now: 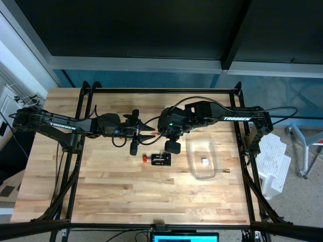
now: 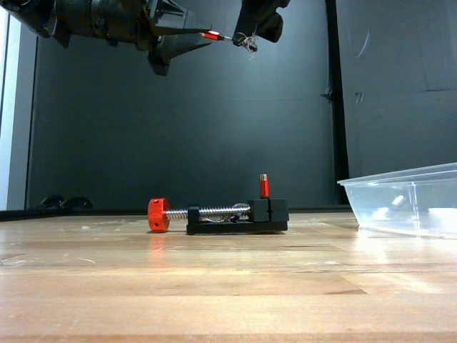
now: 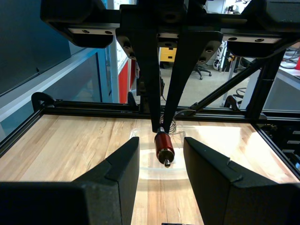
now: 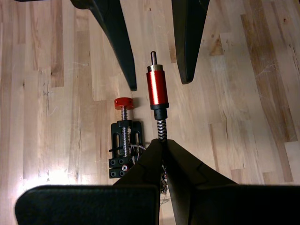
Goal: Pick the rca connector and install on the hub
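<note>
1. The light wooden plank desk [image 1: 116,186] carries the task items.
2. The small black rectangular hub [image 2: 268,213] lies flat on the desk near its middle. Its round red knob [image 2: 158,214] points left on a silvery threaded shaft. A short red stub stands upright on the block's right end.
3. The clear plastic tray [image 2: 400,193] stands to the right of the hub, apart from it. A small white cube-like piece [image 1: 205,161] lies inside the tray.
4. The red-barrelled RCA connector [image 4: 157,89], with a silver pin and a black-and-white braided lead, hangs in the air well above the desk. It is above and slightly beyond the hub, and its pin points left.
5. The right claw [image 4: 162,143] is raised over the desk, just beyond the hub. Its two fingers are pinched together on the braided lead directly behind the red barrel.
6. The left claw [image 3: 161,143] is at the same height, facing the right claw. Its black fingers [image 3: 123,164] are spread wide, one on each side of the connector's pin end. Neither finger touches the connector.
</note>
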{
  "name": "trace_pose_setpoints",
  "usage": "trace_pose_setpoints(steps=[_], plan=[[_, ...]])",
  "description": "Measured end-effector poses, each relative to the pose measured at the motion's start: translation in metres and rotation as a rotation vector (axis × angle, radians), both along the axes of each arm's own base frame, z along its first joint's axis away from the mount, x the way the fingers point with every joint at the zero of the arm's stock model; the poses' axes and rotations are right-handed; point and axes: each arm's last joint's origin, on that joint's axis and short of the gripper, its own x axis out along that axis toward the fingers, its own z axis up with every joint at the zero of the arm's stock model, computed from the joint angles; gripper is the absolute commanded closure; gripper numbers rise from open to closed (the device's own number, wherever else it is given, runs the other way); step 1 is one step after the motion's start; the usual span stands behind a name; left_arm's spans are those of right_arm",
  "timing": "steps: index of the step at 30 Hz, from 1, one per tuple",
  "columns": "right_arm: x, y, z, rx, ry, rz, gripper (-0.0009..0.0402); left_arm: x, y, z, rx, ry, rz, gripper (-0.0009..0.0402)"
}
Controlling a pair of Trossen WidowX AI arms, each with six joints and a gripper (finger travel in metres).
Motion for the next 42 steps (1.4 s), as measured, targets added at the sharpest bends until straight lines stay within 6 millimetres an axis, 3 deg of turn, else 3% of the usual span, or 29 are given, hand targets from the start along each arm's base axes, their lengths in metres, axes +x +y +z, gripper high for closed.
trace_pose_setpoints(steps=[16, 19, 26, 30, 36, 42], plan=[[0.001, 0.000, 0.001, -0.015, -0.011, 0.011, 0.0390, 0.000, 0.000, 0.000, 0.000, 0.000, -0.001, 0.0381], [0.001, -0.001, 0.001, -0.049, -0.011, -0.001, 0.0363, 0.000, 0.000, 0.000, 0.000, -0.001, 0.004, 0.0389], [-0.001, -0.003, 0.006, -0.086, -0.042, -0.032, 0.0247, 0.000, 0.000, 0.001, -0.001, -0.004, -0.001, 0.0390], [-0.003, -0.003, 0.009, -0.126, -0.071, -0.032, 0.0204, 0.000, 0.000, 0.000, -0.001, -0.003, -0.008, 0.0390], [-0.008, 0.000, 0.006, -0.155, -0.171, 0.000, 0.0192, 0.000, 0.000, 0.003, -0.002, -0.029, -0.008, 0.0390], [-0.026, 0.000, -0.002, -0.130, -0.352, 0.013, 0.0192, 0.001, 0.000, 0.008, -0.002, -0.081, 0.002, 0.0390]])
